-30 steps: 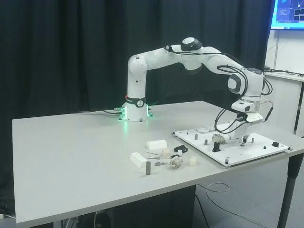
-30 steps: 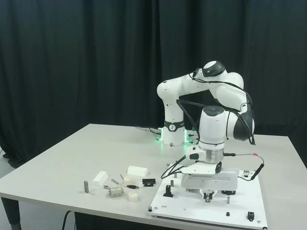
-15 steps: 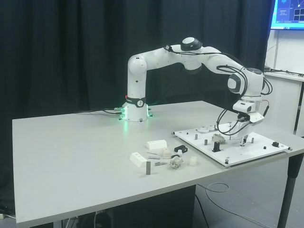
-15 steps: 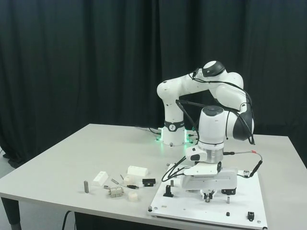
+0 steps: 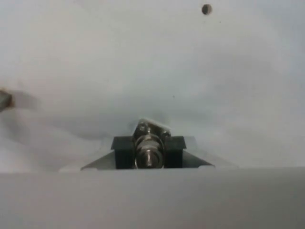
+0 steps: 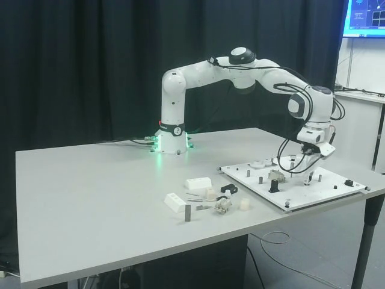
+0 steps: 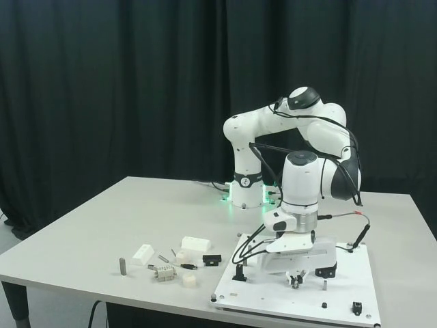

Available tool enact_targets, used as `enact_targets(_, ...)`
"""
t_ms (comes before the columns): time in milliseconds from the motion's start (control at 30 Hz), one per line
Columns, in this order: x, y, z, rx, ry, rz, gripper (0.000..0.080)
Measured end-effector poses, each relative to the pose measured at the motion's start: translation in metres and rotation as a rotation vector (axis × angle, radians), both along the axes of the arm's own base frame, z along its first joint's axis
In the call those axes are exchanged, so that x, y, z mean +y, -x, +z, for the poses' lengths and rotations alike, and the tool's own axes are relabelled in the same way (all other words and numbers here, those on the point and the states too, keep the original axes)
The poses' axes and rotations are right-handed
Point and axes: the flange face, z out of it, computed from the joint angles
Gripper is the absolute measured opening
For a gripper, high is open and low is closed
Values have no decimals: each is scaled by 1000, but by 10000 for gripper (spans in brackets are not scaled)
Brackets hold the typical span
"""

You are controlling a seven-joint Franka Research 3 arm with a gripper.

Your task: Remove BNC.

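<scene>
BNC connector stands upright on the white board, seated in a black mount, directly under the gripper; whether the fingers are spread or pinching it cannot be told; the board lies on the grey table; loose white blocks and small parts lie on the table beside the board.
</scene>
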Motion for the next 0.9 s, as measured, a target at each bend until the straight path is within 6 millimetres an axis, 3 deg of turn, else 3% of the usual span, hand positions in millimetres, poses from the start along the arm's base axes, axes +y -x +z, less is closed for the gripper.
enact_targets(900,0,0,1,3,-5,222,122)
